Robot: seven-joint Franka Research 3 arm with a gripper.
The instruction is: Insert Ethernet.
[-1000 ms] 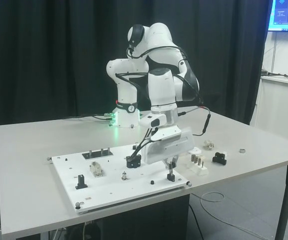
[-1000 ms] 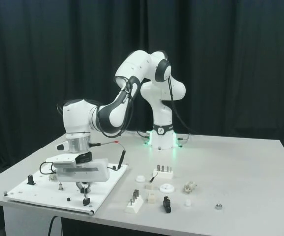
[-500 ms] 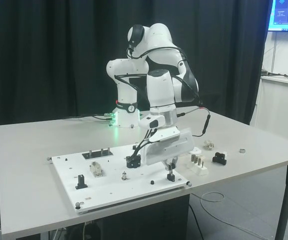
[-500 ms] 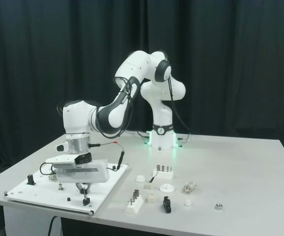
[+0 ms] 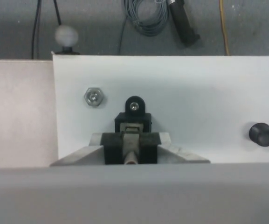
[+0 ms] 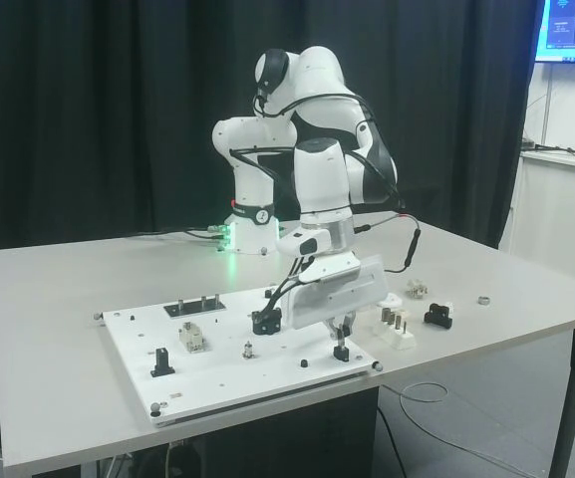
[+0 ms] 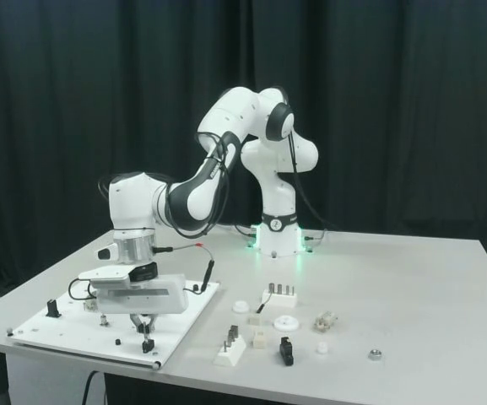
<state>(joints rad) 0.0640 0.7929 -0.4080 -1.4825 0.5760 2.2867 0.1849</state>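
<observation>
**Plug held right over black socket at board's near edge**

While the arm is hanging low over the white board (image 6: 227,344), the gripper (image 5: 131,148) is clamping the Ethernet plug (image 5: 131,150) between its black pads (image 5: 110,148), one pad on each side of the plug body. In the wrist view the plug's front end is sitting against, or already partly inside, the black Ethernet socket (image 5: 133,122); how deep it is seated cannot be told. Socket is lying straight ahead of the fingertips, no sideways offset showing.

Plug's long axis is running along the gripper's approach line, tip pointing down toward the board, in line with the socket opening. In both room views plug and socket are reading as one small black piece under the fingers (image 6: 340,351), near the board's near edge, on the side toward the loose parts on the grey table (image 7: 429,304).

Judgement: the coming move is turning on that straight-ahead alignment, so a push along the plug's own axis is what is needed, no lateral correction. A hex nut (image 5: 93,97) and a black knob (image 5: 262,134) are sitting well apart from the socket, one on each side.
</observation>
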